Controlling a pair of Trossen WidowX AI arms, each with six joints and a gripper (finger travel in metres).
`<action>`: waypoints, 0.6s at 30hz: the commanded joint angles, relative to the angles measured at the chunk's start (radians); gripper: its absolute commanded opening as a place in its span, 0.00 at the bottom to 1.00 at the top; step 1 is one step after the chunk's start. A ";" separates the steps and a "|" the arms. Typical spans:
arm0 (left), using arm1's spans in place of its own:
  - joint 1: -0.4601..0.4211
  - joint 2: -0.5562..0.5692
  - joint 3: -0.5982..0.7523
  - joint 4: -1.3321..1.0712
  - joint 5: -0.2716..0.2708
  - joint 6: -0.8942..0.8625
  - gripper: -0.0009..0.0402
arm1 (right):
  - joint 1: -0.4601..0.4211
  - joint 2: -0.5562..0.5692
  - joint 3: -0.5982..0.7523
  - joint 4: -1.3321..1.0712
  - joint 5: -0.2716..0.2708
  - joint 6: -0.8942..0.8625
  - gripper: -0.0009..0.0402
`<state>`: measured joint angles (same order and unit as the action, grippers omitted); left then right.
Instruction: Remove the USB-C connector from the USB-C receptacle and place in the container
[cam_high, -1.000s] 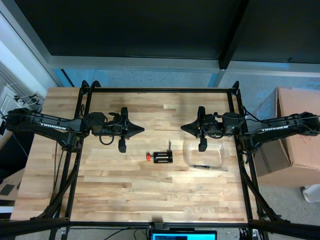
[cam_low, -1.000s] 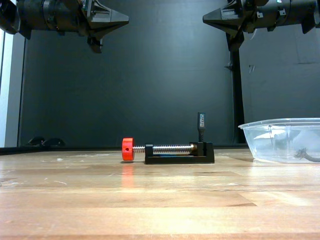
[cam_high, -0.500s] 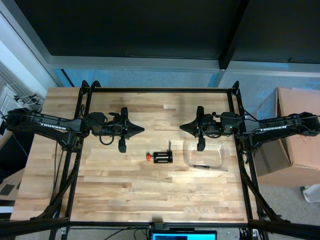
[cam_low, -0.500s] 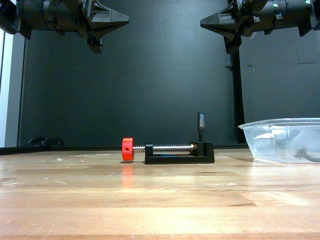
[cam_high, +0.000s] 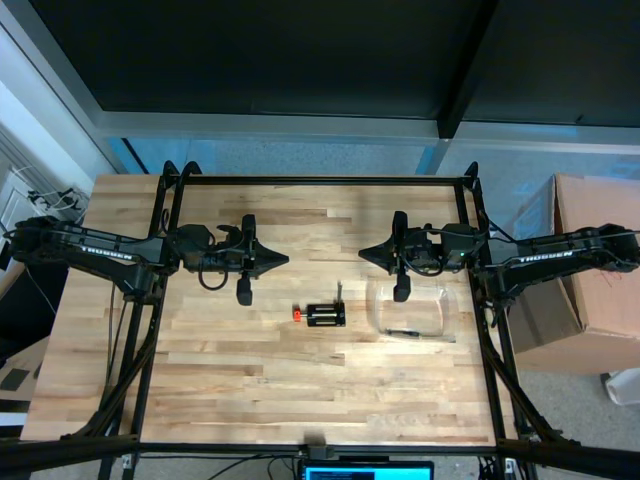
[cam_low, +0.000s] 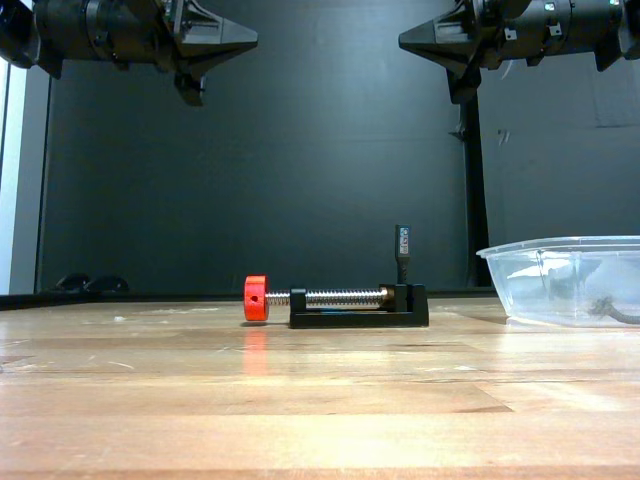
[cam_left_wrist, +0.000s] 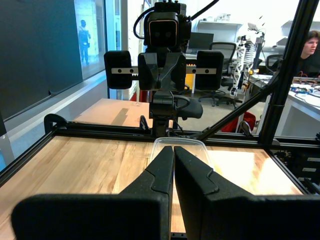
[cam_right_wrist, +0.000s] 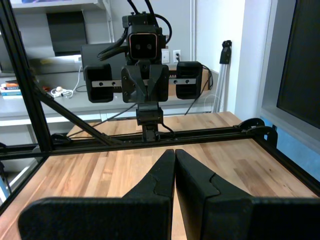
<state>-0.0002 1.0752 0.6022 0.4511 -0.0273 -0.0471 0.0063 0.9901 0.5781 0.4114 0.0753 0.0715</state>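
Low view: left pincer (cam_low: 250, 40) and right pincer (cam_low: 404, 40) hang clenched, empty, above the table (cam_low: 300, 400), likely because the plug (cam_low: 612, 311) lies in the tub (cam_low: 520, 252).

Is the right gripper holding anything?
No, the right gripper is shut with nothing in it, high above the table; the left gripper hangs high too.

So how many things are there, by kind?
Grippers, shut, above the table: 2 (left gripper, right gripper)
Clamp: 1
USB-C receptacle, upright in it: 1
Container: 1
USB-C connector, lying free inside it: 1
Total: 6
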 joint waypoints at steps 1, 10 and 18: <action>0.000 0.000 0.000 0.000 0.000 0.000 0.02 | 0.000 0.000 0.002 -0.002 0.003 0.000 0.02; 0.000 0.000 0.000 0.000 0.000 0.000 0.02 | 0.000 0.000 0.002 -0.002 0.011 -0.001 0.02; 0.000 0.000 0.000 0.000 0.000 0.000 0.02 | 0.000 0.000 0.001 -0.007 0.011 -0.001 0.02</action>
